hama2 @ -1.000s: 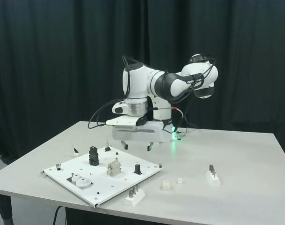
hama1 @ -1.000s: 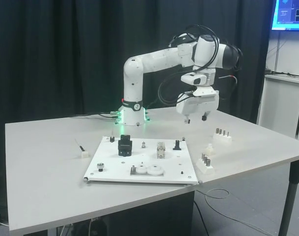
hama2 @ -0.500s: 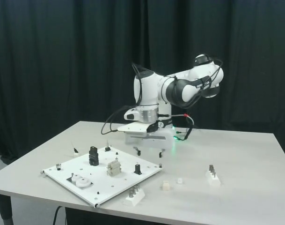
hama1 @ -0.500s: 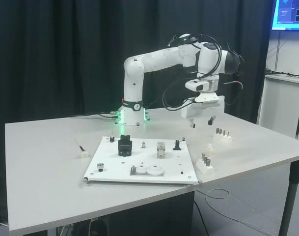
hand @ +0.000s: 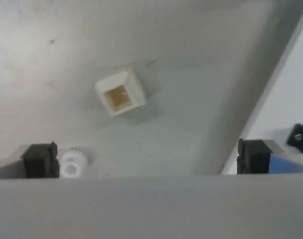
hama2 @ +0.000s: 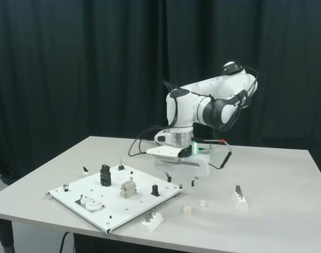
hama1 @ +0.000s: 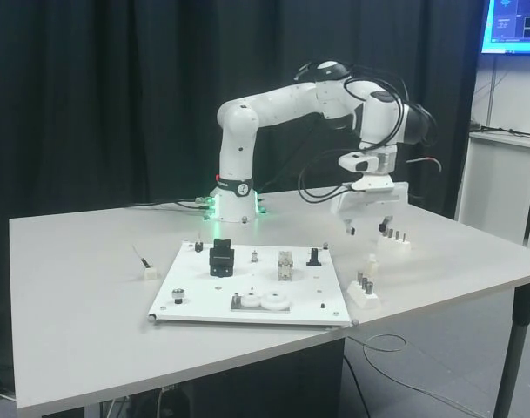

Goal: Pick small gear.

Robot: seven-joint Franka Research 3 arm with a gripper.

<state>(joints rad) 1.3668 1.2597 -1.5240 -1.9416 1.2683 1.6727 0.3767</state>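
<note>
White and tiny, the small gear needs the gripper, fingers spread empty, centred before descending.

My white arm reaches out with its wrist bent down; the gripper hangs with fingers spread apart.

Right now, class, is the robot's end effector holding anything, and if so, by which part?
Nothing is held. The end effector is open above the grey table, and the small white plastic gear lies on the table beside one black fingertip.
</note>
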